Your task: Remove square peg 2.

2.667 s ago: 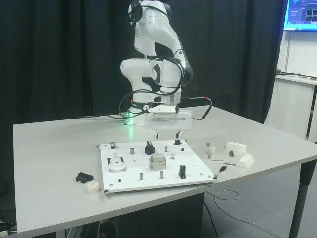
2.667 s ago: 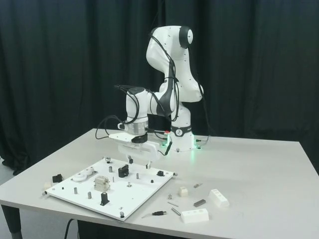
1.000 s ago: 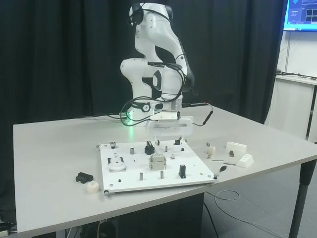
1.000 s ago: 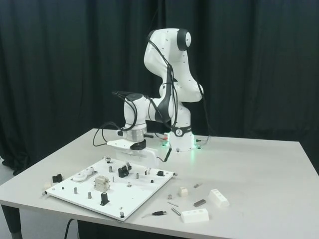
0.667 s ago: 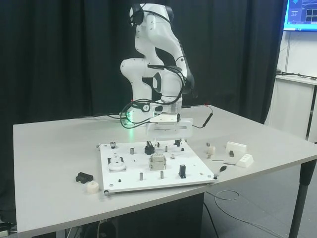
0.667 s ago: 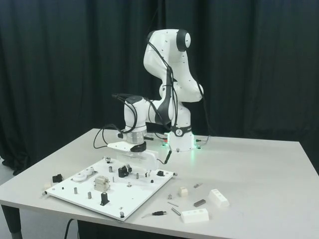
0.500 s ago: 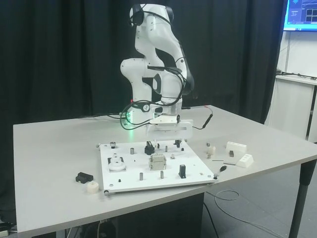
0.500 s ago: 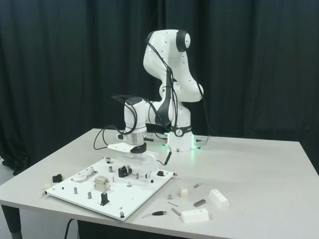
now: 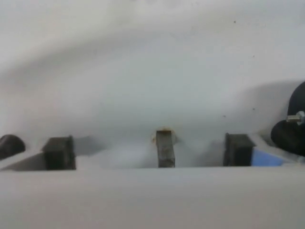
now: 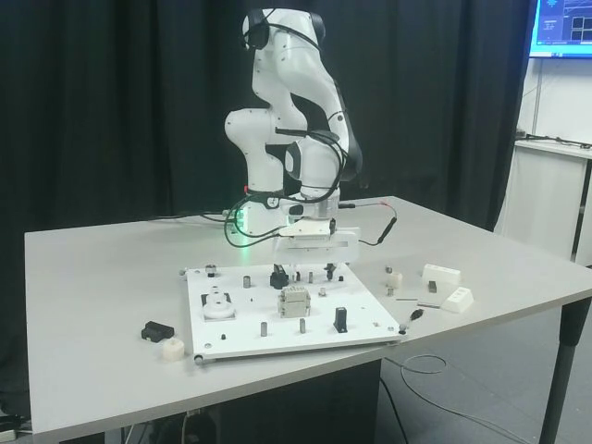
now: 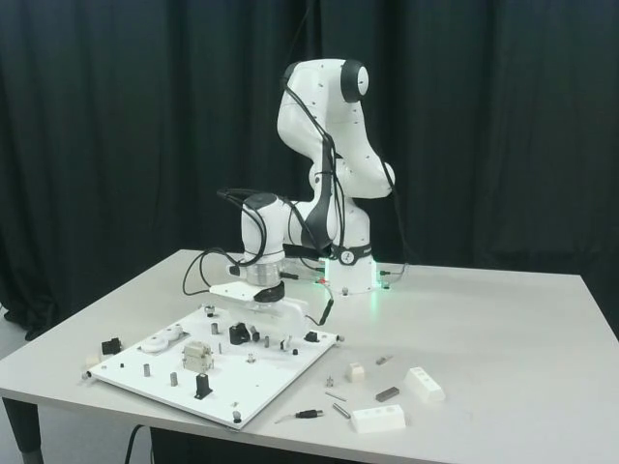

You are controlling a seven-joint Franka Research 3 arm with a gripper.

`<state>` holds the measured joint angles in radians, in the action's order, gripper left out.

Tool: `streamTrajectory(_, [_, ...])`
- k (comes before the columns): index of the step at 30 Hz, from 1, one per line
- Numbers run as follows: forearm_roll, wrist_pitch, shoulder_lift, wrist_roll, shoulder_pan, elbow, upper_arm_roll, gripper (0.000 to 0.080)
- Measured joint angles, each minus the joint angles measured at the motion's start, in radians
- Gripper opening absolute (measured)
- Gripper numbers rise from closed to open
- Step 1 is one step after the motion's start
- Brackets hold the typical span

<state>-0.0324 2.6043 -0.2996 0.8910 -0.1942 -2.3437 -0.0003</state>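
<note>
The gripper (image 9: 148, 150) is down low over the white board (image 10: 361, 310) with its two fingers (image 9: 59, 152) spread apart. Square peg 2 (image 9: 165, 148) stands upright in the gap between them, and neither pad touches it. In the first room view, taking the board's middle as the dial centre, the peg (image 10: 312, 275) sits at about 1 o'clock, near the far edge; it is so small there that the gripper (image 10: 312, 270) half hides it. A black block (image 10: 277, 276) stands just beside the gripper at about 11 o'clock. A grey connector block (image 10: 293, 302) sits near the centre, a black clip (image 10: 340, 318) at 5 o'clock and a white disc (image 10: 216, 306) at 9 o'clock. Off the board on the grey table (image 10: 92, 277), a black piece (image 10: 157, 329) and a white piece (image 10: 173, 349) lie at 8 o'clock. A small white cube (image 10: 394, 277) and two white blocks (image 10: 441, 273) lie out at 3 o'clock. The white arm (image 11: 319, 126) bends down from its base, where a green light (image 10: 239, 220) glows.
</note>
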Motion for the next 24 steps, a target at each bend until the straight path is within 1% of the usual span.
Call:
streamTrajectory(1, [0.000,0.000,-0.001,0.000,0.000,0.000,0.000,0.0798])
streamTrajectory(2, [0.000,0.000,-0.002,0.000,0.000,0.000,0.000,0.0663])
streamTrajectory(10, [0.000,0.000,-0.008,-0.001,0.000,0.000,0.005,0.0663])
streamTrajectory(11, [0.000,0.001,-0.009,-0.001,0.000,0.000,0.006,0.0338])
streamTrajectory(16, [0.000,0.001,-0.011,-0.001,0.000,0.000,0.008,0.0338])
streamTrajectory(17, [0.000,0.001,-0.011,-0.001,0.000,0.000,0.009,0.0178])
streamTrajectory(22, [0.000,0.001,-0.011,-0.003,0.001,0.000,0.013,0.0178])
streamTrajectory(23, [0.000,0.001,-0.011,-0.003,0.001,0.000,0.013,0.0066])
streamTrajectory(24, [0.000,0.001,-0.011,-0.003,0.001,0.000,0.014,0.0066])
